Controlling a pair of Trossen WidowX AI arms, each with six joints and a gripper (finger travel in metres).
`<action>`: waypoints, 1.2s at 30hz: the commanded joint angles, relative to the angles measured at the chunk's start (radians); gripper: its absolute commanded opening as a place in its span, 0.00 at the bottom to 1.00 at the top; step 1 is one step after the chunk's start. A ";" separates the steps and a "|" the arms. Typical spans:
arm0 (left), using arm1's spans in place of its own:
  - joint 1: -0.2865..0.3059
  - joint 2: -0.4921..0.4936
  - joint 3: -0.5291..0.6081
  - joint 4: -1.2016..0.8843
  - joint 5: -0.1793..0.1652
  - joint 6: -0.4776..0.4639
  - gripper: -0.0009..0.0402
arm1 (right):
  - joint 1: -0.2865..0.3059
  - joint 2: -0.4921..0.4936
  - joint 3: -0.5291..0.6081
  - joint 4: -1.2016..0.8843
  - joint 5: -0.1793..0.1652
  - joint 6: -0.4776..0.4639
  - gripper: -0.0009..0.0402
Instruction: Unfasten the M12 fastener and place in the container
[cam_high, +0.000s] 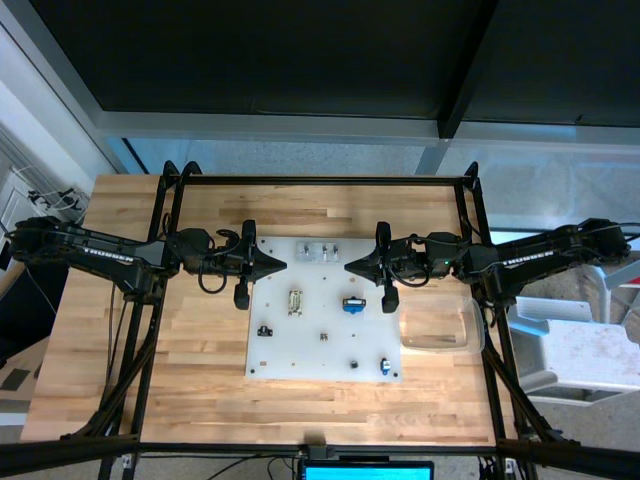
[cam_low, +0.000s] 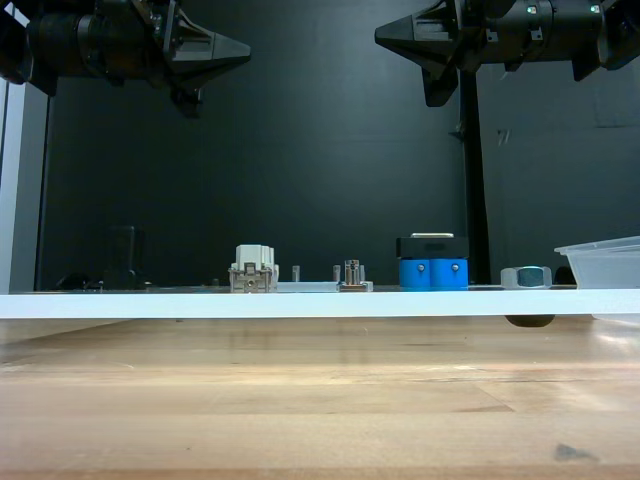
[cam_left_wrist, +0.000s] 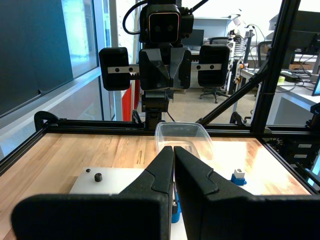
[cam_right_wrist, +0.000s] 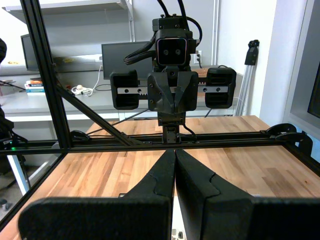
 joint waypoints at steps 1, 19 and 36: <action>0.000 0.000 0.000 0.000 0.000 0.000 0.02 | 0.000 0.000 0.000 0.000 0.000 0.000 0.02; 0.000 0.000 0.000 0.000 0.000 0.000 0.02 | 0.002 0.000 0.000 -0.006 -0.011 0.037 0.02; 0.000 0.000 0.000 0.000 0.000 0.000 0.02 | 0.075 0.001 0.247 -0.582 0.008 0.118 0.02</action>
